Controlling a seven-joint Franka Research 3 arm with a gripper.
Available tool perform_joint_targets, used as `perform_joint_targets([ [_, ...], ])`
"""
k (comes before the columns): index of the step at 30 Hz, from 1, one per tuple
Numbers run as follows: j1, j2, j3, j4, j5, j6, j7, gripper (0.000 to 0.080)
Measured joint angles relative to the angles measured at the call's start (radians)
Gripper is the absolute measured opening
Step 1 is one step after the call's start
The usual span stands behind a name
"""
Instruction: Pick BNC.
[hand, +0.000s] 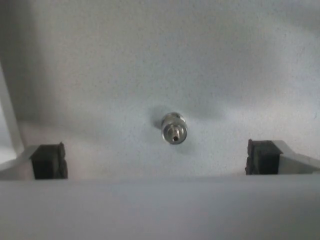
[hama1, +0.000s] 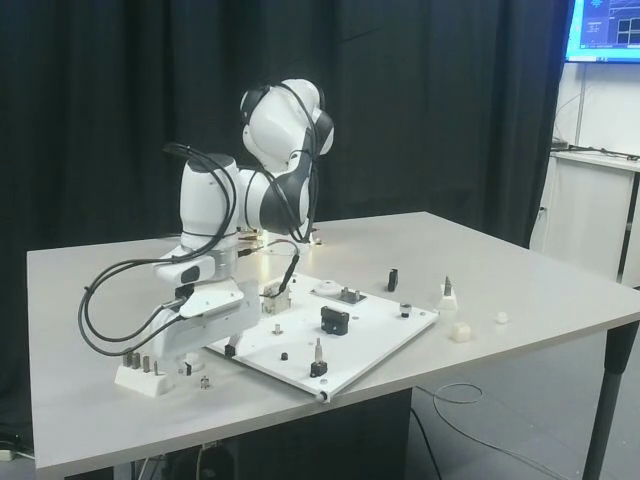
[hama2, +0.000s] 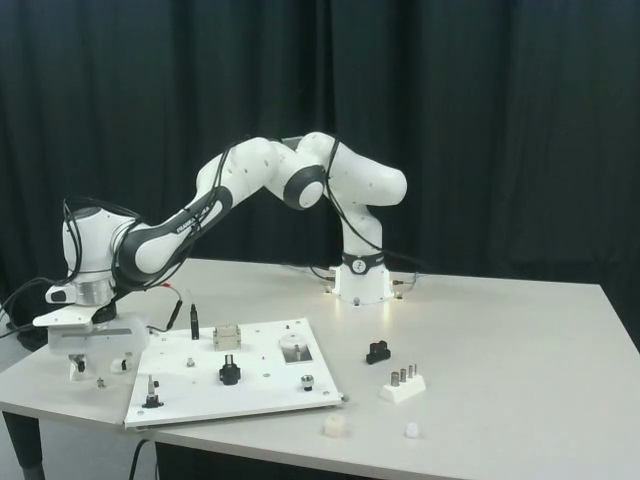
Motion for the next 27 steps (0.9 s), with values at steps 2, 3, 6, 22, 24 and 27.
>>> perform_joint_targets([
  [2,-0.003,0.007,0.0,0.006,0.004,0.001,0.0,0.08],
  [3,-0.004,0.01,0.0,0.009,0.007,0.002,0.0,0.08],
  [6,-0.007,0.021,0.0,0.017,0.017,0.004,0.0,0.08],
  [22,-0.016,0.064,0.0,0.045,0.041,0.031,0.0,0.08],
  [24,-0.016,0.068,0.0,0.045,0.044,0.038,0.0,0.08],
  [27,-0.016,0.072,0.0,0.045,0.047,0.045,0.0,0.08],
])
